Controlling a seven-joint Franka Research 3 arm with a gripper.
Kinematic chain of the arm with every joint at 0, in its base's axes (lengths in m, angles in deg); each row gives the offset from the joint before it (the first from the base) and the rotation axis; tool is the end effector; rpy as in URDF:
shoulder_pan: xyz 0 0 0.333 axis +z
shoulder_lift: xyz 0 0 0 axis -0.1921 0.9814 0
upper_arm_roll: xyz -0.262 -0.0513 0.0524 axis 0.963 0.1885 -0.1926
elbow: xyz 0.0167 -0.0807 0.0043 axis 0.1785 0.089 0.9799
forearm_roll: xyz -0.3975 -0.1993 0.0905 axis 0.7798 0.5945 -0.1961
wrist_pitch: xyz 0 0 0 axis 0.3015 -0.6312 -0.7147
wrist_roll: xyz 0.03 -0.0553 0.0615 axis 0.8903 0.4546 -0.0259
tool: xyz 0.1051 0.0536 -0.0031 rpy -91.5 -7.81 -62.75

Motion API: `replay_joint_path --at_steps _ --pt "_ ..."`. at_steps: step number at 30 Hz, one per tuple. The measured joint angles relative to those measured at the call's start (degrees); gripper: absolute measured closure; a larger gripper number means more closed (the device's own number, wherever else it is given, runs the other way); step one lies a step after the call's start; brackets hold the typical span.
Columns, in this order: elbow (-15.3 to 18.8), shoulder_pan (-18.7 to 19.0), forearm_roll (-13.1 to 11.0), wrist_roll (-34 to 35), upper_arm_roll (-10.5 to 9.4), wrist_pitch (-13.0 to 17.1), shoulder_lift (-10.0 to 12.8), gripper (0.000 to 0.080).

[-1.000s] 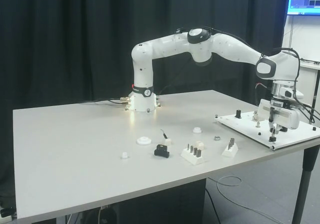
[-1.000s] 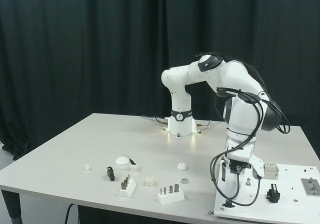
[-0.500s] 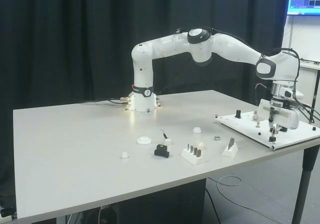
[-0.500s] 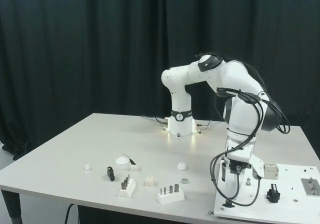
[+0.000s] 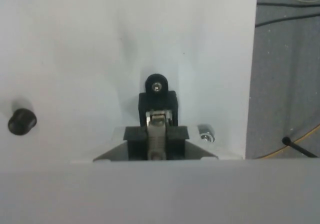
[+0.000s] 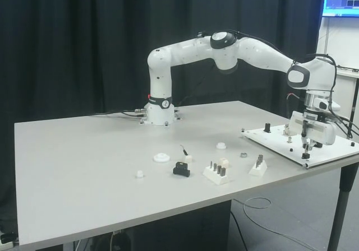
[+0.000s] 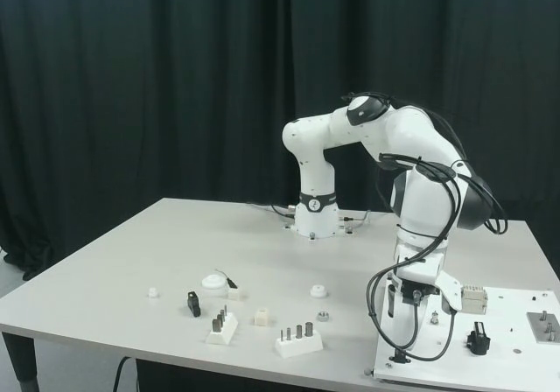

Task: Insert Ethernet.

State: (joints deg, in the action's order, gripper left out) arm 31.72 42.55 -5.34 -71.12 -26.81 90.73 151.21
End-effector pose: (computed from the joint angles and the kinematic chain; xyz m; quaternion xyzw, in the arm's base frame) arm 0.7465 0.2792 0.1979 0.9339 0.3516 -0.0061 0.0644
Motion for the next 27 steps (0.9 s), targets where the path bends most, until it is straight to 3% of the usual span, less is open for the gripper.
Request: replay_joint_path --at_steps 27 --pt "0.0 -0.2 0.0 0.8 -0.35 0.1 -0.1 0.0731"
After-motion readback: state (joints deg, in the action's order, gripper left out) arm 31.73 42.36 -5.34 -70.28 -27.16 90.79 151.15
